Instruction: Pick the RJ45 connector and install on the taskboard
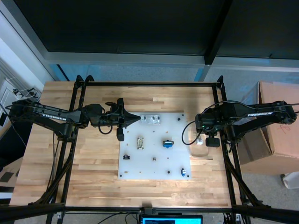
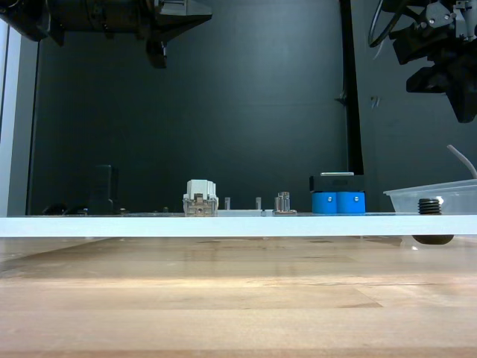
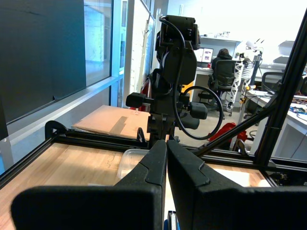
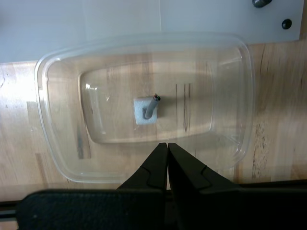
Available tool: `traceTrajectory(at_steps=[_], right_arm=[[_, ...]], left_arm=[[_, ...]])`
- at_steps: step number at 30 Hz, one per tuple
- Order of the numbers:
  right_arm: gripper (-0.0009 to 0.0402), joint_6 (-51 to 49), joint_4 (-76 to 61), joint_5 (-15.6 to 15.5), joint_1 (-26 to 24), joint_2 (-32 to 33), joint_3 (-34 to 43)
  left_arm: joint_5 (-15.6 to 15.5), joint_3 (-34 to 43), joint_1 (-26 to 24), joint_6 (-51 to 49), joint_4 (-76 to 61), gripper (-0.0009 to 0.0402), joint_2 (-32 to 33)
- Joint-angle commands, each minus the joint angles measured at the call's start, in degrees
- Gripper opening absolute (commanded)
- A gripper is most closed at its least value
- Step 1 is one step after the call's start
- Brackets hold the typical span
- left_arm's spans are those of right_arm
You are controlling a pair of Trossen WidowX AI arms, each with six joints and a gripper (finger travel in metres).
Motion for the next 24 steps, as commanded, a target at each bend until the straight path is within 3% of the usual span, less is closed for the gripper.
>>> traceTrajectory(at_steps=[1, 17, 24], right_arm=[[0.0003, 0.04, -0.02, -0.02, 0.00, 0.00, 0.00], [0.0072, 2.12, 0.68, 0.20, 0.00, 0.17, -0.76], [0.0120, 4.76, 3.61, -0.26, 0.98, 3.30, -4.57]], left_arm=[[0.00, 0.00, 0.02, 0.02, 0.00, 0.0000, 0.00], [0.00, 0.00, 0.02, 0.02, 0.00, 0.0000, 0.00], [0.00, 0.00, 0.02, 0.02, 0.00, 0.0000, 0.00]])
